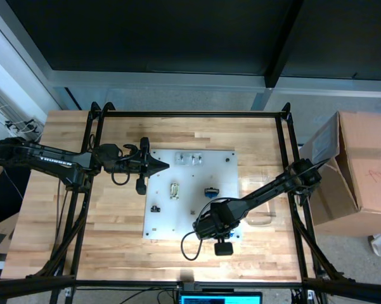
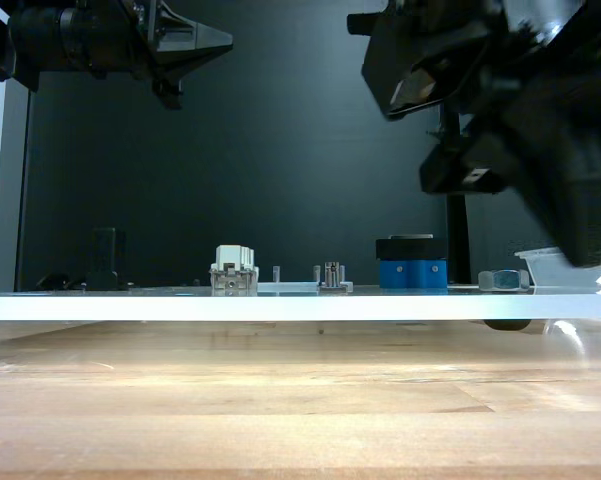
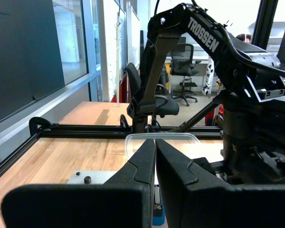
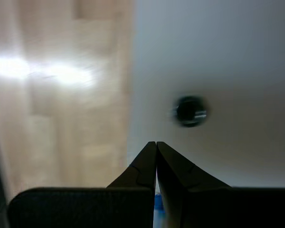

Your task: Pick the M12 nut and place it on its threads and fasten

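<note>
High view — left gripper (image 1: 165, 166), right gripper (image 1: 199, 229) pinched empty over white board (image 1: 184, 212); wooden table (image 1: 114, 253)

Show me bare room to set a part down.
Bare table left of the white board, toward the near edge. Crowded: the board's near right, under the shut right gripper, by the blue block and clear tray. The shut left gripper hangs over the board's far left corner. Where the M12 nut lies: cannot tell.
</note>
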Controlling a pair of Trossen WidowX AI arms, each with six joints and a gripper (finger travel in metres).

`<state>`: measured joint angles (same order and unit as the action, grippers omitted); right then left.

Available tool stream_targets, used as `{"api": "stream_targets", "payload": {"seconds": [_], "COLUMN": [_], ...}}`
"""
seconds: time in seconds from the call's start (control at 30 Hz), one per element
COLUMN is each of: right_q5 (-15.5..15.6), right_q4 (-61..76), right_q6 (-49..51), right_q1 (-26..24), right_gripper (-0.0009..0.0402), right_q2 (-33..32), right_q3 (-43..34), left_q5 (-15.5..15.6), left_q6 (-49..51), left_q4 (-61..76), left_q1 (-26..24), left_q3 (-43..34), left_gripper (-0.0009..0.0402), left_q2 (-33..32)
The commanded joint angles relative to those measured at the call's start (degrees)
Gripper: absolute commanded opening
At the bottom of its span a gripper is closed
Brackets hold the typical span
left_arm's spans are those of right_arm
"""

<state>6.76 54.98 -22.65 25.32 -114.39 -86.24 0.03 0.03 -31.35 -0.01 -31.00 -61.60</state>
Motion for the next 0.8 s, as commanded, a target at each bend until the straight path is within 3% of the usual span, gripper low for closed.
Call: {"api": "stream_targets", "payload": {"seconds": [0.03,0.13,0.47,0.53,0.67,0.7,0.8], "right_q5": [-7.7,-12.0,-11.0,-8.5,6.1,7.7,7.3], "right_q4": [1.3,1.3,-0.9,-0.9,-1.0,-0.9,0.1], "right_q6": [-1.2,-2.5,-2.4,-2.4,0.3,0.7,0.6], "right_q1": [0.1,0.0,0.1,0.1,0.1,0.0,0.1], "right_gripper": [0.0,0.0,0.0,0.0,0.0,0.0,0.0], "right_q2": [0.4,0.5,-0.4,-0.5,-0.3,-0.3,-0.2], "right_q3": [-0.2,-0.2,0.0,0.0,0.1,0.1,0.1], "left_q5": [0.0,0.0,0.0,0.0,0.0,0.0,0.0], "left_q6": [0.0,0.0,0.0,0.0,0.0,0.0,0.0], "left_q4": [0.0,0.0,0.0,0.0,0.0,0.0,0.0], "left_q1": [0.0,0.0,0.0,0.0,0.0,0.0,0.0], "left_q3": [0.0,0.0,0.0,0.0,0.0,0.0,0.0], "left_gripper": [0.0,0.0,0.0,0.0,0.0,0.0,0.0], "left_q2": [0.0,0.0,0.0,0.0,0.0,0.0,0.0]}}
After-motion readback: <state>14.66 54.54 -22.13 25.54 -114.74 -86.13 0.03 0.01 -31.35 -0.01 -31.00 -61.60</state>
